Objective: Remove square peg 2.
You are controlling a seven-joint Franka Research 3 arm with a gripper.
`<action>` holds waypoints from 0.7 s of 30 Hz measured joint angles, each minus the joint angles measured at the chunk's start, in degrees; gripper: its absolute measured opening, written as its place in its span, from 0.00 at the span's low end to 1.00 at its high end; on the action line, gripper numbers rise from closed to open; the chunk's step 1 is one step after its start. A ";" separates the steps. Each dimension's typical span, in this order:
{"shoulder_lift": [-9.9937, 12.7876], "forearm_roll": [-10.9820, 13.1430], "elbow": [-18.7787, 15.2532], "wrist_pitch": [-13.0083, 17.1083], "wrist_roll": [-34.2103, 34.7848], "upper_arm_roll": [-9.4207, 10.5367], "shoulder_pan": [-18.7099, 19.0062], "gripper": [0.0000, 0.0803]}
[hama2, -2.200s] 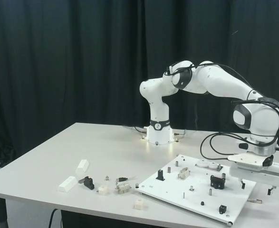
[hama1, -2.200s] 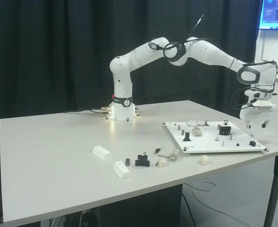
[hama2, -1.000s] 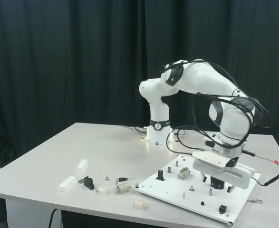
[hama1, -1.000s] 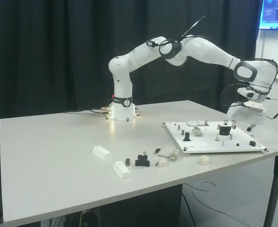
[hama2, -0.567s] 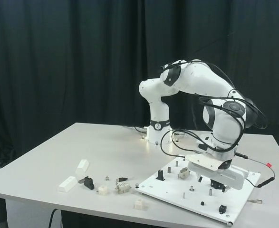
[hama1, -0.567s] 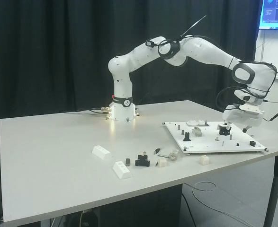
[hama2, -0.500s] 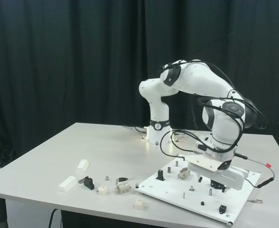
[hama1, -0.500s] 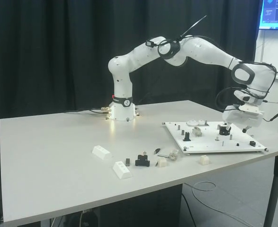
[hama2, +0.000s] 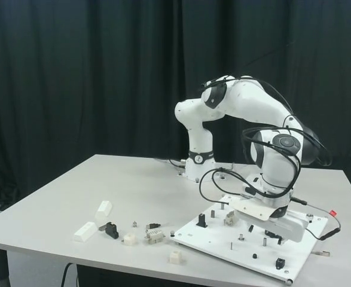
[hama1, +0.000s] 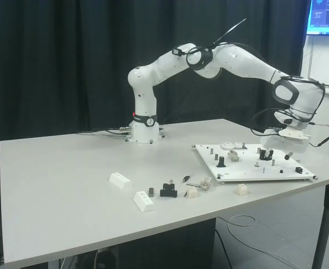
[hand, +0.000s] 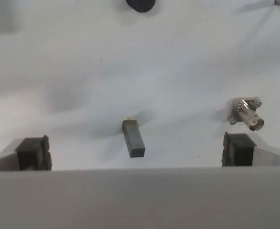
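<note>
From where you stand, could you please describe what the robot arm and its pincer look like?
The white, rounded, seven-joint robot arm has black bands at its joints and a dark ring low on its base column. Black cables loop around the wrist. The pincer has two blocky black fingertips under a grey housing.

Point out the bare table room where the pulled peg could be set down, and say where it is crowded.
Widest bare stretch: the grey table between the arm's base and the two white blocks. Also bare: the strip between the base and the white board. Crowded: the small loose parts beside the board's corner, and the board itself under the gripper.
</note>
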 joint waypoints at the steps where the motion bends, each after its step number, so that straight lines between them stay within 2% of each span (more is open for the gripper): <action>1: 0.00 0.10 -0.12 0.05 0.00 0.00 -0.03 1.00; 21: -0.94 2.89 -2.46 0.50 -1.88 0.00 -1.48 1.00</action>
